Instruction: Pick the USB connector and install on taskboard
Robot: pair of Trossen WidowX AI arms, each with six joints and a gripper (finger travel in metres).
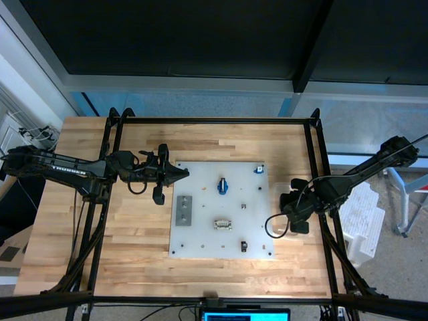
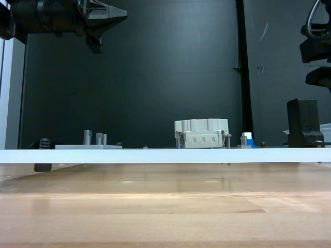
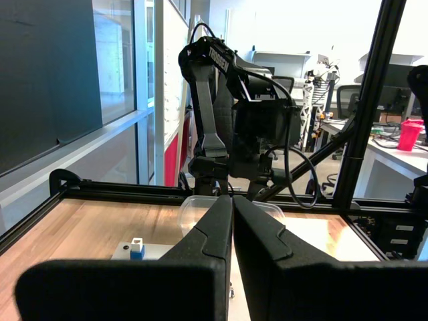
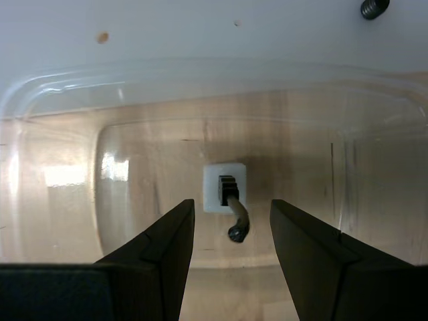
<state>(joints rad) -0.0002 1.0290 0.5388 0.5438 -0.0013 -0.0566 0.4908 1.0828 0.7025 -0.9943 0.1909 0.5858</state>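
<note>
The USB connector [image 4: 225, 189], a small white square block with a black plug and a short cable stub, lies on the floor of a clear plastic tray [image 4: 60, 134]. My right gripper [image 4: 232, 204] hangs open straight above it, one finger on each side, not touching it. From the high view this gripper [image 1: 289, 200] is just off the right edge of the white taskboard [image 1: 200, 244]. My left gripper [image 1: 180, 172] is shut on nothing and hovers over the board's far left corner, high above it in the low view [image 2: 116, 13].
The board carries a grey metal plate [image 1: 183, 210], a blue part [image 1: 223, 185], a white multi-pin socket [image 1: 223, 225] and a black block [image 1: 244, 246]. The clear tray [image 1: 277, 189] sits against the board's right edge. Black frame rails border the table.
</note>
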